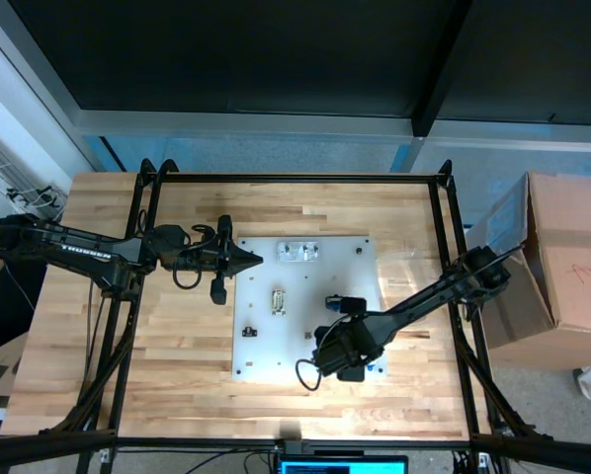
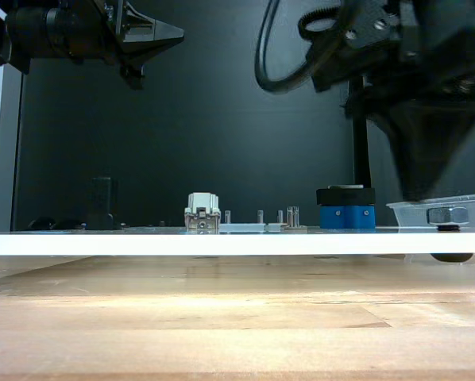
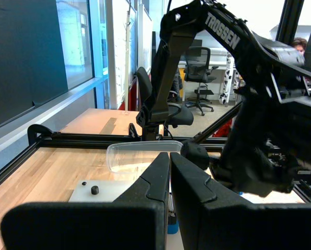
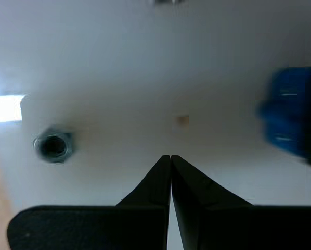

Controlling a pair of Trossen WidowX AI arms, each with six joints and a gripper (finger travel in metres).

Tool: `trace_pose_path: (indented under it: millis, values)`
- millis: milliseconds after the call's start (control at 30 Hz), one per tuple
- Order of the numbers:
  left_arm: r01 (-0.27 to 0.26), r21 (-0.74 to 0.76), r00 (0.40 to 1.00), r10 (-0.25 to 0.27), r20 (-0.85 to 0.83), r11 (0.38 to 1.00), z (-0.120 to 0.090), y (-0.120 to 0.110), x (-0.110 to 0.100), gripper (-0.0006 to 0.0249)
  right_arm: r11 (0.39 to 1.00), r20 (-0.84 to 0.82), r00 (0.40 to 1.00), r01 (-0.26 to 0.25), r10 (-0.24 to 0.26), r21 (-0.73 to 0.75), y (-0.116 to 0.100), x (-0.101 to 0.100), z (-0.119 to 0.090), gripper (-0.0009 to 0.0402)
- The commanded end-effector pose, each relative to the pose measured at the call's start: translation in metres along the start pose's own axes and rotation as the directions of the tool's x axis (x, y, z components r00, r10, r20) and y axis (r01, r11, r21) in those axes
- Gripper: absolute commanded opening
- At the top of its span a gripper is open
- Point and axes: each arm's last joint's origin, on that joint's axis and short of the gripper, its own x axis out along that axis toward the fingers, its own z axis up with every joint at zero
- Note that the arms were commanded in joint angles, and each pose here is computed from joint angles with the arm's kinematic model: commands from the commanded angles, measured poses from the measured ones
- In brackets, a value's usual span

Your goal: Unfasten the M12 nut and place it in the container

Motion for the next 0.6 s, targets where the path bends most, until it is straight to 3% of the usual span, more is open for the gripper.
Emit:
trace_pose_path:
  millis: [33, 400, 600]
  values:
    - [0.0, 0.0, 1.0, 0.0, 0.0, 1.0, 0.0, 0.0, 0.0, 0.0, 0.998, -0.011, 0.998, -0.058, 0.058, 0.009, 0.0, -0.007, -0.002, 0.0]
    - [0.0, 0.0, 1.0, 0.0, 0.0, 1.0, 0.0, 0.0, 0.0, 0.0, 0.923, -0.071, 0.921, -0.379, 0.384, 0.072, 0.008, -0.02, -0.001, 0.0]
    - [0.0, 0.0, 1.0, 0.0, 0.0, 1.0, 0.0, 0.0, 0.0, 0.0, 0.928, -0.041, 0.928, -0.367, 0.37, 0.069, 0.014, -0.011, 0.004, 0.0]
